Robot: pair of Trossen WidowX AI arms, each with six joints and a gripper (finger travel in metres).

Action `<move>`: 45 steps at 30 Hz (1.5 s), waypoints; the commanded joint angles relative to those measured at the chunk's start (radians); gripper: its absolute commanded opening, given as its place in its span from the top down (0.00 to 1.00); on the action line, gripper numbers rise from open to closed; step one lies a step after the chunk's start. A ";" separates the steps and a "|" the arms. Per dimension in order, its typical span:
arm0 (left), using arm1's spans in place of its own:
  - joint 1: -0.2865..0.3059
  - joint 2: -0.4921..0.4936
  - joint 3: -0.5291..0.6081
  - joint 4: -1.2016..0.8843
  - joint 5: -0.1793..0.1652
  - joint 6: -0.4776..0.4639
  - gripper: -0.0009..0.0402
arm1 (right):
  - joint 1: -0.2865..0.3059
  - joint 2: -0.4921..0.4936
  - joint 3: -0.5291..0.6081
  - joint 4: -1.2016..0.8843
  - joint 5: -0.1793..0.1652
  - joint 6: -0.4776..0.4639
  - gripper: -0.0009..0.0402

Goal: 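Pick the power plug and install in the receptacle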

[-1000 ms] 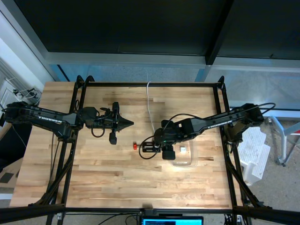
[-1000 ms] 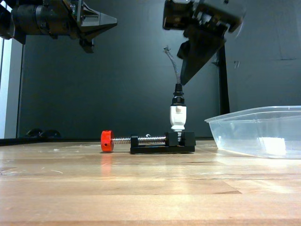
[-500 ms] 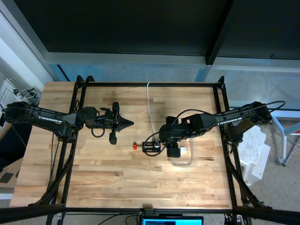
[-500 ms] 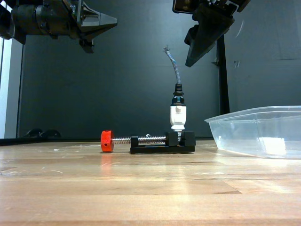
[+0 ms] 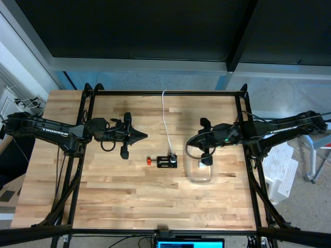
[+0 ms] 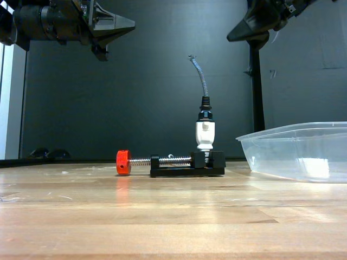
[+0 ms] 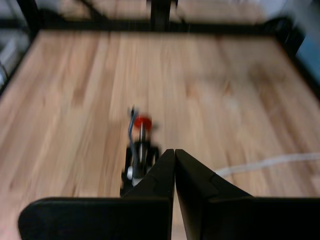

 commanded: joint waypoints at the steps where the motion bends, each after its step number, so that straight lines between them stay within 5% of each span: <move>1: 0.000 0.000 0.000 0.000 0.000 0.000 0.98 | -0.022 -0.068 -0.087 0.150 -0.009 -0.032 0.97; 3: 0.000 0.000 0.000 0.000 0.000 0.000 0.98 | -0.035 -0.102 -0.134 0.229 -0.014 -0.059 0.98; 8: 0.000 0.000 0.000 0.000 0.000 0.000 0.98 | -0.087 -0.152 -0.234 0.418 -0.116 -0.060 0.98; 22: 0.000 0.000 0.000 0.000 0.000 0.000 0.98 | -0.114 -0.218 -0.420 0.741 -0.118 -0.050 0.98; 27: 0.000 0.000 0.000 0.000 0.000 0.000 0.98 | -0.161 -0.217 -0.424 0.744 -0.194 -0.029 0.98; 45: 0.000 0.000 0.000 0.000 0.000 0.000 0.98 | -0.175 -0.217 -0.425 0.697 -0.162 -0.021 0.98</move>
